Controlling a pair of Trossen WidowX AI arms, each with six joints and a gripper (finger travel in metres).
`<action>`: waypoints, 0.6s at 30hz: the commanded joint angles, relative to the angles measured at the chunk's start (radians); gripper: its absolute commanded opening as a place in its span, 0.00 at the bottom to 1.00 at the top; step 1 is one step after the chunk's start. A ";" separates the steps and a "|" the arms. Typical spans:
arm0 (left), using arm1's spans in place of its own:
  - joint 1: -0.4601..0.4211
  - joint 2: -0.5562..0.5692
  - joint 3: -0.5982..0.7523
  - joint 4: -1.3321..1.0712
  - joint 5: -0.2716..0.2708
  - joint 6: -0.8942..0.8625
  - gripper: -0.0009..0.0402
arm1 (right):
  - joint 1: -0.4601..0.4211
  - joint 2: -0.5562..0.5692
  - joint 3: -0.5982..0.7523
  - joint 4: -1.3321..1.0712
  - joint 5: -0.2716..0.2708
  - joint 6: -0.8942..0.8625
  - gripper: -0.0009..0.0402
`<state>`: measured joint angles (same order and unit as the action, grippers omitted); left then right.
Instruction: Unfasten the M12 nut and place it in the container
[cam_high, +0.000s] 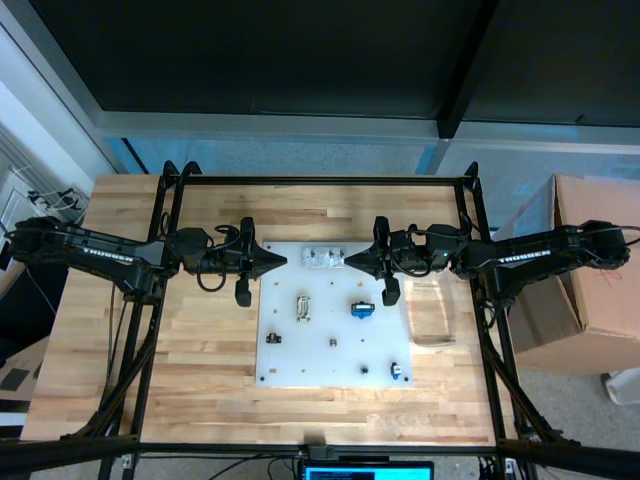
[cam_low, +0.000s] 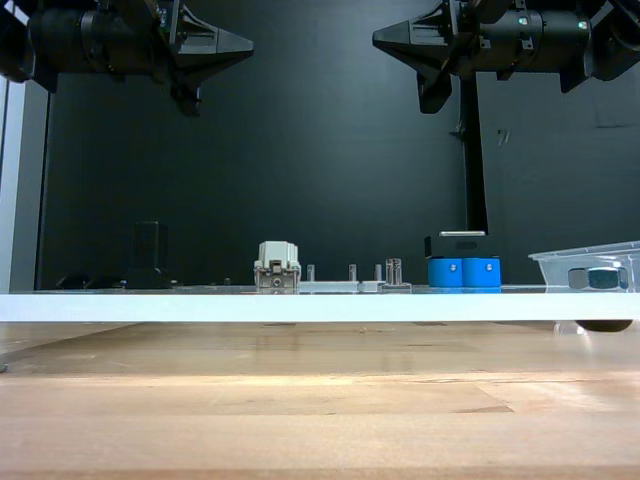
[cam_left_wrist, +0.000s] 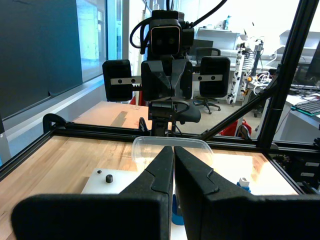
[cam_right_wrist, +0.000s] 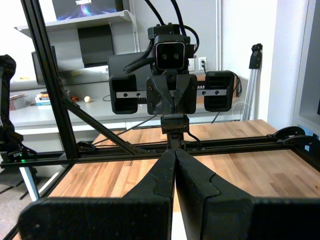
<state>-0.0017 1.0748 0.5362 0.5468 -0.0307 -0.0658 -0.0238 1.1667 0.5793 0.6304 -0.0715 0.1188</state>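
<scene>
Both aloft, closed: left hand (cam_high: 284, 260), right hand (cam_high: 347, 260)

Closed left gripper (cam_left_wrist: 174, 156) opposite right gripper (cam_left_wrist: 167, 86)

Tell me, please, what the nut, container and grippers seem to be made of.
Nut, seemingly on its stud: silvery metal, glinting. Container: clear plastic, table shows through. Left gripper and right gripper, hovering above the board, fingers shut: matte black, probably plastic.
</scene>
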 joint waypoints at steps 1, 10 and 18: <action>0.000 0.000 0.000 0.001 0.000 0.000 0.02 | 0.002 0.000 0.006 -0.050 -0.001 0.056 0.02; 0.000 0.000 0.000 0.000 0.000 0.000 0.02 | 0.110 0.010 0.232 -0.750 -0.005 0.113 0.02; 0.000 0.000 0.000 0.000 0.000 0.000 0.02 | 0.272 0.076 0.439 -1.255 0.090 0.207 0.02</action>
<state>-0.0017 1.0752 0.5358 0.5472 -0.0303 -0.0654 0.2264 1.2247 0.9882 -0.5617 0.0147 0.3031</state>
